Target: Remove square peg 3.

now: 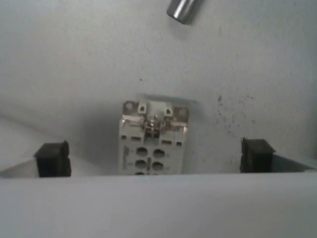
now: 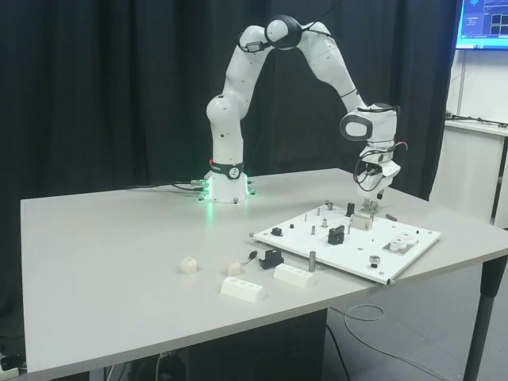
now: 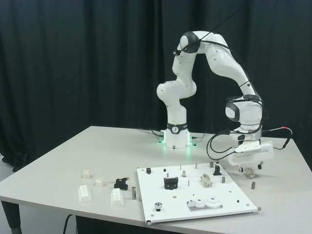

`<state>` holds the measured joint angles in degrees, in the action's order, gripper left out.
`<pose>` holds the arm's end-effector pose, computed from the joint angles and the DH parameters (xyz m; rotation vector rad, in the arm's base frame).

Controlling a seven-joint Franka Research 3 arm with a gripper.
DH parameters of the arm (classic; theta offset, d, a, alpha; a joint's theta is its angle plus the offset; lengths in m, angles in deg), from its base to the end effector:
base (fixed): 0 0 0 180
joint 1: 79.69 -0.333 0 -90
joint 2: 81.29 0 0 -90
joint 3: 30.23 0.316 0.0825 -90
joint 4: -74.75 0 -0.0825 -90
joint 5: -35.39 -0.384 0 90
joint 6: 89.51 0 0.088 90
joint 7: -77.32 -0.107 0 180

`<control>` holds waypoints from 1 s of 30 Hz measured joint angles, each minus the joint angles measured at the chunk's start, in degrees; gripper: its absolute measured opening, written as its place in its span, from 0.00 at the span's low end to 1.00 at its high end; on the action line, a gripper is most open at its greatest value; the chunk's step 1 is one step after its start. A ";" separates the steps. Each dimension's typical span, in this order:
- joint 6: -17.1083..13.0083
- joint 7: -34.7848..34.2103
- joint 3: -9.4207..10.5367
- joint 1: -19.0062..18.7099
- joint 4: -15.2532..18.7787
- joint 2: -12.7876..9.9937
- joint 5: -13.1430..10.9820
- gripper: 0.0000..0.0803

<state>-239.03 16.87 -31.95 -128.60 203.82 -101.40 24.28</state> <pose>0.3716 0.3946 0.2073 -3.0217 0.6070 0.1039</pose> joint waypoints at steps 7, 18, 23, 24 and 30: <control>1.04 0.00 -0.14 0.02 -1.10 0.40 0.00 0.97; 3.46 0.00 -0.59 0.03 -2.26 1.21 0.08 1.00; 3.90 0.00 -0.80 0.03 -2.47 1.44 0.16 1.00; 3.94 0.00 -0.84 0.03 -2.48 1.49 0.19 1.00; 4.11 0.00 -1.19 0.03 -2.49 1.76 0.53 1.00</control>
<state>-234.92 16.87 -33.15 -128.57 201.33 -99.64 24.81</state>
